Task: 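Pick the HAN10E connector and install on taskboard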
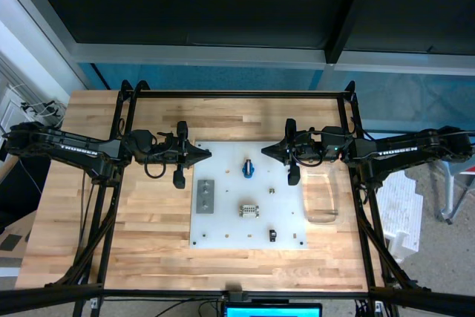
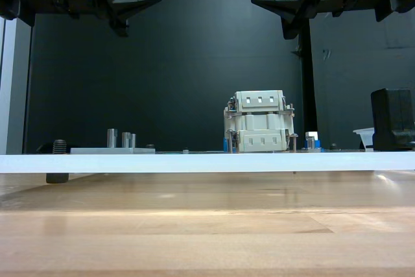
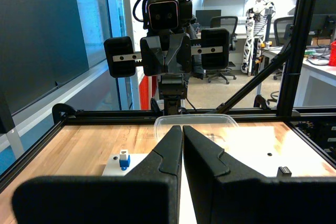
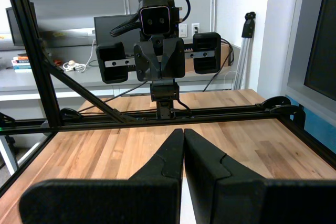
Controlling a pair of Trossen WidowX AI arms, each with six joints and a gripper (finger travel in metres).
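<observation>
L/R end effectors [image 1: 208, 155] [image 1: 265, 151] above 1 taskboard [image 1: 223, 229]

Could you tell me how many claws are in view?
2. The left claw, shut, hovers over the far-left part of the taskboard; the right claw, shut, over its far-right part.

Hands: 2. Left hand [image 1: 204, 154] over the taskboard's [image 1: 223, 224] far-left corner, right hand [image 1: 267, 151] over its far edge. Taskboard: 1, on the worktop [image 1: 148, 243]. On the taskboard: 1 HAN10E connector [image 1: 249, 211], 1 blue knob [image 1: 248, 168], 1 grey plate [image 1: 204, 197], 1 small black part [image 1: 273, 235]. Just right of the taskboard: 1 clear tray [image 1: 320, 219].
</observation>
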